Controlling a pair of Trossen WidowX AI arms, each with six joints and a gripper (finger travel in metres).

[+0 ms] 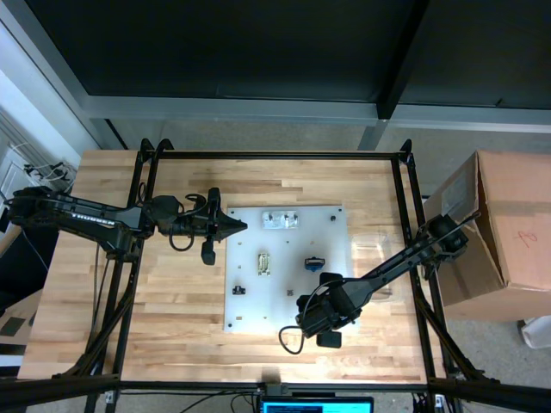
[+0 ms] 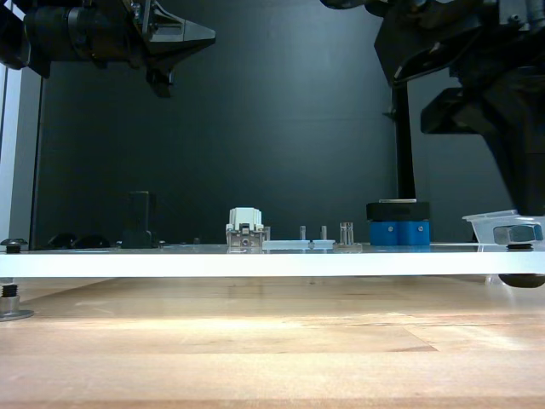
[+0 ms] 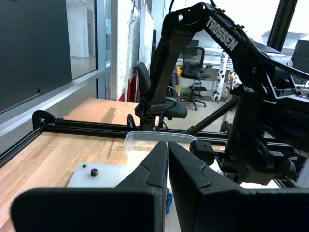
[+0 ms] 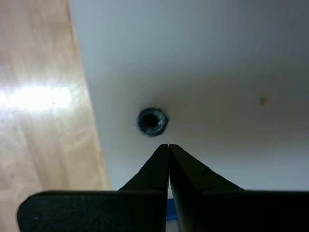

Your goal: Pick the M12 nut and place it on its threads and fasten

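The small silver nut (image 2: pixel 517 232) sits low on its stud at the near right edge of the white board (image 1: pixel 250 301), and no ribs show beneath it. In the right wrist view the nut (image 4: pixel 152 121) lies free just beyond my right gripper (image 4: pixel 168 145), whose fingers are shut together with nothing between them. That right gripper (image 1: pixel 301 323) hangs over the board's near right part and hides the nut from above. My left gripper (image 1: pixel 234 225) hovers high over the board's far left edge, its fingers (image 3: pixel 149 166) shut and holding nothing.
A clear tray (image 1: pixel 370 249) lies on the wood right of the board. A blue block (image 1: pixel 314 263) with a black top and a white connector (image 1: pixel 263 262) stand mid-board. A cardboard box (image 1: pixel 504 232) sits beyond the right frame rail.
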